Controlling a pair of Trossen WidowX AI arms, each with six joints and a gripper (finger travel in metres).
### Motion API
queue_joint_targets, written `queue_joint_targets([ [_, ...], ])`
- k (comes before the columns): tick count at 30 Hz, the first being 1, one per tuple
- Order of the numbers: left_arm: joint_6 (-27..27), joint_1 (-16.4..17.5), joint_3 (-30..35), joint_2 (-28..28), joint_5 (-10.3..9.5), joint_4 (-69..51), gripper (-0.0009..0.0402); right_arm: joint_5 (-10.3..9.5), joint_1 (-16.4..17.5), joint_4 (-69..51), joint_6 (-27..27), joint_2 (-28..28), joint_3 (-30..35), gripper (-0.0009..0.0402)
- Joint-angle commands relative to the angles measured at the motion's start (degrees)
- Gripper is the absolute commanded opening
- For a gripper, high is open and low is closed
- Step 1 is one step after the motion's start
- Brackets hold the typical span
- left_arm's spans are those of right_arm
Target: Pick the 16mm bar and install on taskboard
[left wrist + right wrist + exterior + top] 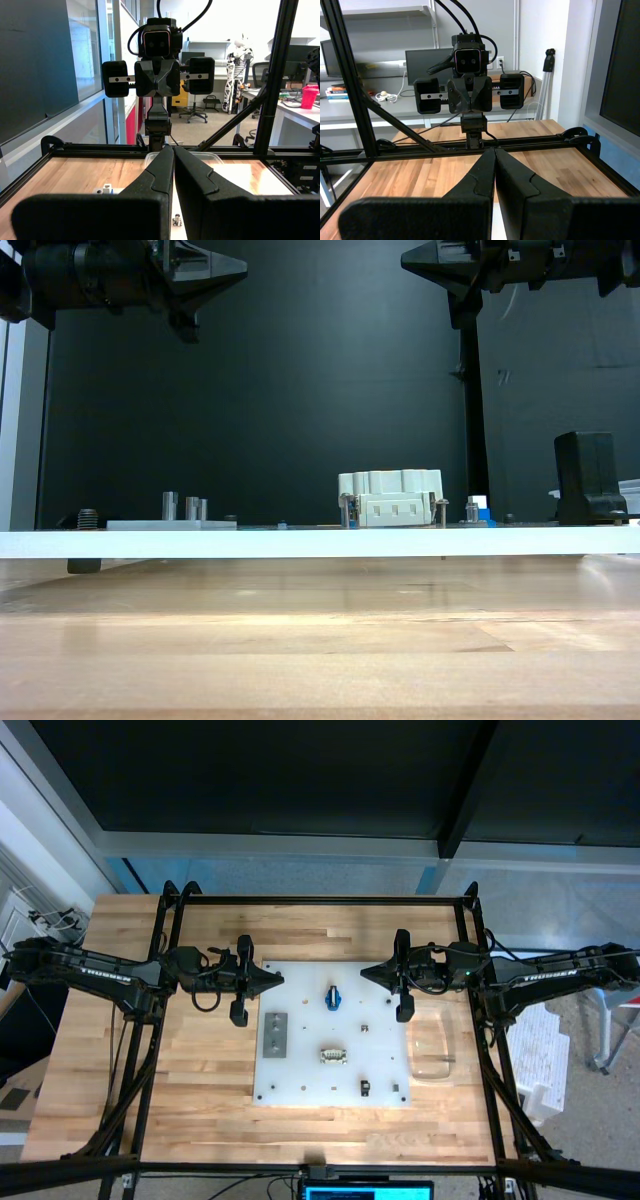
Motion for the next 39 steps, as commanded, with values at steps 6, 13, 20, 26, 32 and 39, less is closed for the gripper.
queue_joint_targets([
  [6, 0.0, 0.0, 0.0, 0.0, 0.0, 0.02, 0.0, 0.02, 0.0, -1.36, 0.0, 0.02, 0.0, 0.0],
  [13, 0.0, 0.0, 0.0, 0.0, 0.0, 0.02, 0.0, 0.02, 0.02, -1.36, 0.0, 0.15, 0.02, 0.0],
  [20, 0.0, 0.02, 0.0, 0.0, 0.0, 0.02, 0.0, 0.02, 0.02, -1.36, 0.0, 0.15, 0.0, 0.0],
  [26, 0.0, 0.0, 0.0, 0.0, 0.0, 0.02, 0.0, 0.02, 0.0, -1.36, 0.0, 0.15, 0.0, 0.0],
  [32, 0.0, 0.02, 0.0, 0.0, 0.0, 0.02, 0.0, 0.02, 0.0, -1.36, 0.0, 0.15, 0.0, 0.0],
  [39, 0.0, 0.02, 0.0, 0.0, 0.0, 0.02, 0.0, 0.02, 0.0, -1.36, 0.0, 0.15, 0.0, 0.0],
])
